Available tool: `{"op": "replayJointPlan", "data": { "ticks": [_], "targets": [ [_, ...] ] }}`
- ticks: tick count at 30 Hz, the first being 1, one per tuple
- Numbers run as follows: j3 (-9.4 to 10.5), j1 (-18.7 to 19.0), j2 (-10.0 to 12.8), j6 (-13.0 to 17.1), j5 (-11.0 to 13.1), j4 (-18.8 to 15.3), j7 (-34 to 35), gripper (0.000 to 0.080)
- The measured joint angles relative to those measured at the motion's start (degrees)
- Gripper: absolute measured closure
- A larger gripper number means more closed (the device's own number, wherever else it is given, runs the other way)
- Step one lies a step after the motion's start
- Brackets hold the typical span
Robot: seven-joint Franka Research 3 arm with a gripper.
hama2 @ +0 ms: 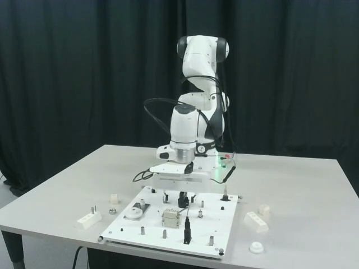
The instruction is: Pick round peg 2.
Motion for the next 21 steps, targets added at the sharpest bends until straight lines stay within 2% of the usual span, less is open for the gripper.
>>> {"op": "replayJointPlan", "data": {
  "ticks": [21],
  "targets": [
    [0.18, 0.4, -0.9, -0.1, 0.0, 0.2, -4.0, 0.0003]
  ]
}}
